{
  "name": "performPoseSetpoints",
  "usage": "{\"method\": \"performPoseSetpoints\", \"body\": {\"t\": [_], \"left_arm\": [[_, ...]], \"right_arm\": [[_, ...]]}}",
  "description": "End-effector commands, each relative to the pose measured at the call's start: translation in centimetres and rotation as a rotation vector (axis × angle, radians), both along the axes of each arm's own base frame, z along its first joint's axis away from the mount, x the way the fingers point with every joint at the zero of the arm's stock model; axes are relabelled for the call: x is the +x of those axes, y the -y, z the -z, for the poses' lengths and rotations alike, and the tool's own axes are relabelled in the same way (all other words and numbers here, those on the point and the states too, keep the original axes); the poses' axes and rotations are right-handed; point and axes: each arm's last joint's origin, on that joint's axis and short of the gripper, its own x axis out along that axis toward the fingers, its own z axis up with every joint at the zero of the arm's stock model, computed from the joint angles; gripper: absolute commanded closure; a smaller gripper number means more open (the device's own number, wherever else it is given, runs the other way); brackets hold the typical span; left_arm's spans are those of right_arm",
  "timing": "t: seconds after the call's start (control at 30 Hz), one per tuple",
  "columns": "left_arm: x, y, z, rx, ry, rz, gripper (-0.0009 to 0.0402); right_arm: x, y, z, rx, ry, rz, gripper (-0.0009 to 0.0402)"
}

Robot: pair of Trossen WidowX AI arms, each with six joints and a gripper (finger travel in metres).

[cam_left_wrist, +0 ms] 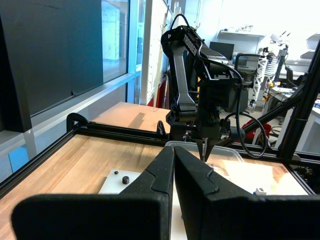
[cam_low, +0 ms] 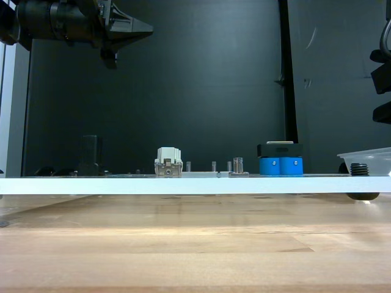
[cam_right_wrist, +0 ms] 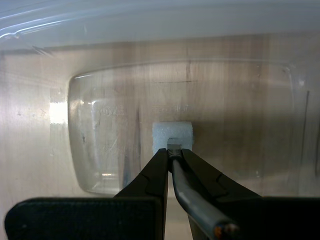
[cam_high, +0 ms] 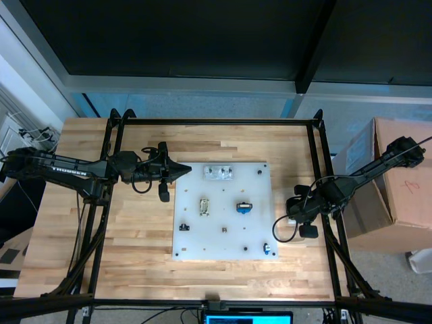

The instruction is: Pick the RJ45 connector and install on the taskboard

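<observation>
rj45 connector (cam_right_wrist: pixel 172 135) pinched in right claw (cam_right_wrist: pixel 173 150), left claw (cam_high: pixel 183 170) over board edge (cam_high: pixel 177 202)

My left claw (cam_high: pixel 183 170) hangs high above the table (cam_high: pixel 135 236), fingers together, at the far left corner of the board (cam_high: pixel 223 233). My right claw (cam_right_wrist: pixel 171 150) is right of the board, reaching down into the tray (cam_right_wrist: pixel 80 125). It is closed on the connector (cam_right_wrist: pixel 172 135), which sits just past my fingertips, its cable (cam_right_wrist: pixel 192 200) running back between them.
</observation>
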Motion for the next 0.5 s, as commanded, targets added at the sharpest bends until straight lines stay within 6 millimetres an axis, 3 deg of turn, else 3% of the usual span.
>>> {"method": "performPoseSetpoints", "body": {"t": [0.03, 0.5], "left_arm": [[0.0, 0.0, 0.0, 0.000, 0.000, 0.000, 0.0393], [0.0, 0.0, 0.0, 0.000, 0.000, 0.000, 0.0393]], "right_arm": [[0.0, 0.0, -0.5, -0.002, -0.003, -0.001, 0.0392], [0.3, -0.2, -4.5, -0.005, -0.008, -0.004, 0.0393]]}}
